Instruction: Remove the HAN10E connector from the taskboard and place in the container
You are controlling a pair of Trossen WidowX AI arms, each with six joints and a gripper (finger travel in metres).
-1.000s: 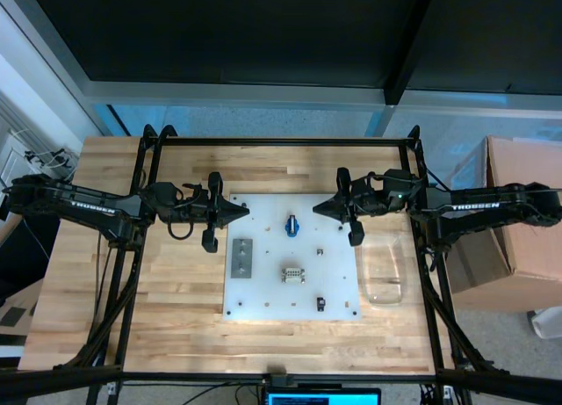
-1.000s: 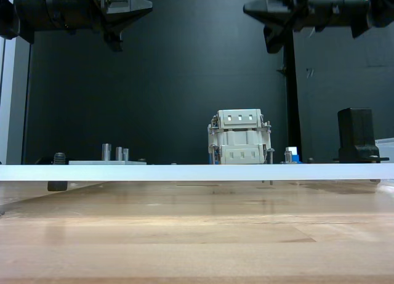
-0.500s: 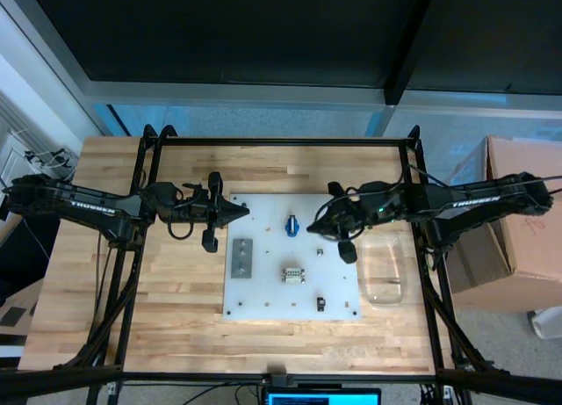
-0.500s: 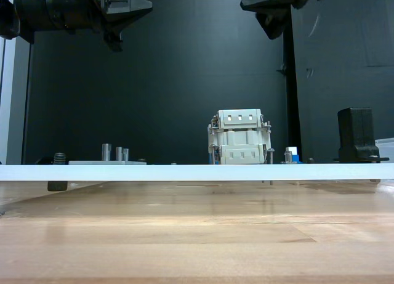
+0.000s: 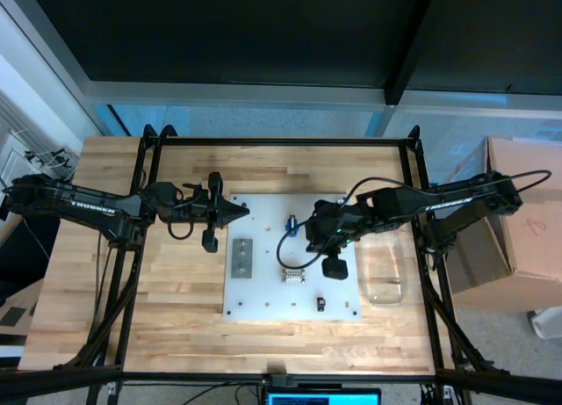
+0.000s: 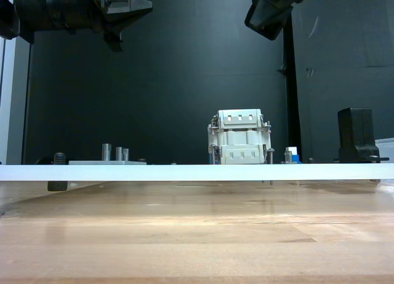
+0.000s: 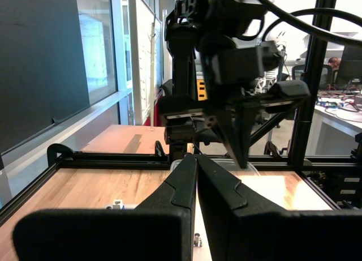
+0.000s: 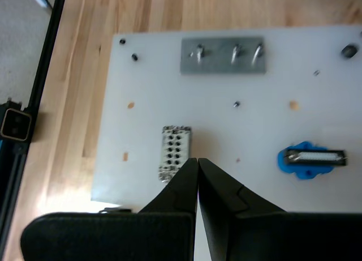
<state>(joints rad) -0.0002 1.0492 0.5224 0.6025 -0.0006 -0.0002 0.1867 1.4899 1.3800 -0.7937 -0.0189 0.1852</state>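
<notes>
The grey HAN10E connector (image 5: 293, 274) sits upright in its seat on the white taskboard (image 5: 263, 295); the low view shows it standing level (image 6: 240, 138). My right gripper (image 5: 309, 239) hangs above the board, tilted down, just behind the connector and clear of it. Its fingers are shut with nothing between them, and in the right wrist view the connector (image 8: 175, 150) lies just past the right gripper (image 8: 197, 161). My left gripper (image 5: 239, 210) hovers over the board's far left edge, shut and empty. The clear container (image 5: 384, 271) stands right of the board.
A grey metal plate with pins (image 5: 241, 257), a blue connector (image 5: 291, 223) and a small black part (image 5: 321, 303) also sit on the board. A cardboard box (image 5: 518, 220) stands beyond the table's right edge. Black frame bars run round the table.
The right arm has swung left and forward from the board's far right edge over the board, tipping its gripper downward near the connector. The left arm and the connector have not moved.
</notes>
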